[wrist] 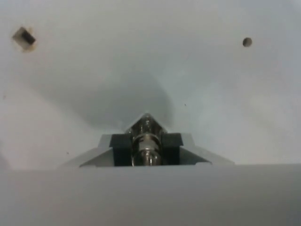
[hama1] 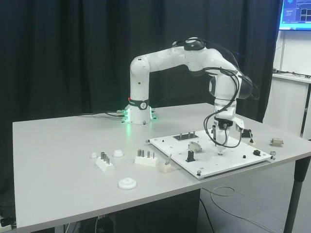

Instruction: Insert BNC.

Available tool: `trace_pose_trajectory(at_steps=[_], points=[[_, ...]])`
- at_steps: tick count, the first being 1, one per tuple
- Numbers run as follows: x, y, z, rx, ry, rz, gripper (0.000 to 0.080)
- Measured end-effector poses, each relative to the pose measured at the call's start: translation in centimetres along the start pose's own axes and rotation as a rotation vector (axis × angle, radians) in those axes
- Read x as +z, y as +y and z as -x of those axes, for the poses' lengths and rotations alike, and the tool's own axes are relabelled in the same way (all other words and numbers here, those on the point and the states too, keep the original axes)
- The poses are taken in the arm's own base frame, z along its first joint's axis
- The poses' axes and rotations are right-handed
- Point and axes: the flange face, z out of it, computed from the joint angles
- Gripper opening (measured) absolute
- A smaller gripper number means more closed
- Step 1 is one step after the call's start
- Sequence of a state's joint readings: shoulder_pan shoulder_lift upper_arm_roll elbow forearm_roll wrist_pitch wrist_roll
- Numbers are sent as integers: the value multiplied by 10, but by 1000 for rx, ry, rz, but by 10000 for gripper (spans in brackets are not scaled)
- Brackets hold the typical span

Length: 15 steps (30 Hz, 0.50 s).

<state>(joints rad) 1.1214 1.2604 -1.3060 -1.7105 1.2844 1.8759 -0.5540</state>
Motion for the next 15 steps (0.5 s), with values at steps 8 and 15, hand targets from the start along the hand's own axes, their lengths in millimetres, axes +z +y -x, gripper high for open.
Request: trace_pose_trajectory(at_steps=[8, 15], points=[[0, 0, 0, -77, -1, 2, 122], [0, -1, 0, -140, -2, 4, 122]])
